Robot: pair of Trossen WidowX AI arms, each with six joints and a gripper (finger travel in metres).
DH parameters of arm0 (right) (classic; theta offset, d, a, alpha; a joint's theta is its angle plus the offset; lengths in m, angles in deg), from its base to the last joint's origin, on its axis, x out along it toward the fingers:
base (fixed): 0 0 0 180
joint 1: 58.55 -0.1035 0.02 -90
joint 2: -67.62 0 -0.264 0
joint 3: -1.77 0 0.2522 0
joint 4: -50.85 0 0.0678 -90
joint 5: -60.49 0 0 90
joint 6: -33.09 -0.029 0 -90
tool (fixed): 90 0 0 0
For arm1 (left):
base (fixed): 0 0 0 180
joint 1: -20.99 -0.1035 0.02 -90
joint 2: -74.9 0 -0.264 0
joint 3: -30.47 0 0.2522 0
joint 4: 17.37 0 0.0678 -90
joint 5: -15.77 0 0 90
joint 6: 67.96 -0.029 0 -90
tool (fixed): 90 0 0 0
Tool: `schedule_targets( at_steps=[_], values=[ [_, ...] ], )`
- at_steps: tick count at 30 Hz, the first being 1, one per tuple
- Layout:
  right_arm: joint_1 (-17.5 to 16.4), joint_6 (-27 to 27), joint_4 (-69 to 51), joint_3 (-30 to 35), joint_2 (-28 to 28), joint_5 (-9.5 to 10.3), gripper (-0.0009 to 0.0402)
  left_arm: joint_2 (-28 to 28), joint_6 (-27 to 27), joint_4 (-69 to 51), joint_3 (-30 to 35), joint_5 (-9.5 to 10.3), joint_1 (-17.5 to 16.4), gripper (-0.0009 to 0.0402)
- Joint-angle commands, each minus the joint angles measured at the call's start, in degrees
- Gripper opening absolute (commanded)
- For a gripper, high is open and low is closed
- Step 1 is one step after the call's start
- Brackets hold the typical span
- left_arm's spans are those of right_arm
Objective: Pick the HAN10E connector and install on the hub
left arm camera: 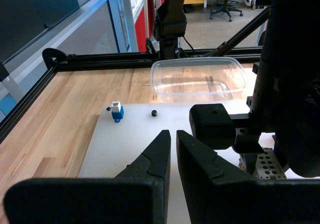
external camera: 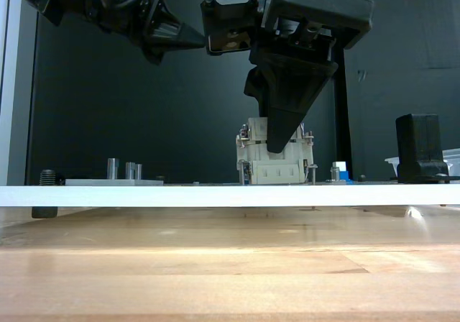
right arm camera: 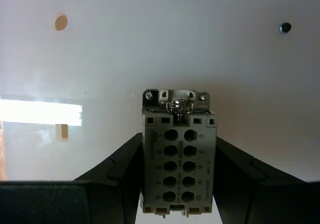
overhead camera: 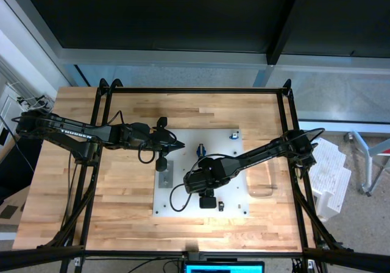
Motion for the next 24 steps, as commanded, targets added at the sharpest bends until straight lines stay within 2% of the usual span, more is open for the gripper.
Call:
schedule_targets(
  at_steps=[1,14,19,24],
  values=[
    [-0.04,-0.09,1.73,-1.81,-0.52,0.09,0.0106,0.0,-0.02,0.04,0.02,0.0,0.0,0.0014],
    [-0.04,0.2,0.98,-0.44,-0.42,0.61,0.0116,0.0,-0.02,0.02,0.02,0.0,0.0,0.0014],
    [-0.07,1.05,0.83,0.37,-0.11,0.79,0.0162,0.0,-0.02,0.02,0.02,0.0,0.0,0.0015],
    [-0.04,1.64,0.83,0.48,0.44,0.74,0.0235,0.0,-0.02,0.04,0.02,0.0,0.02,0.0014]
  ],
)
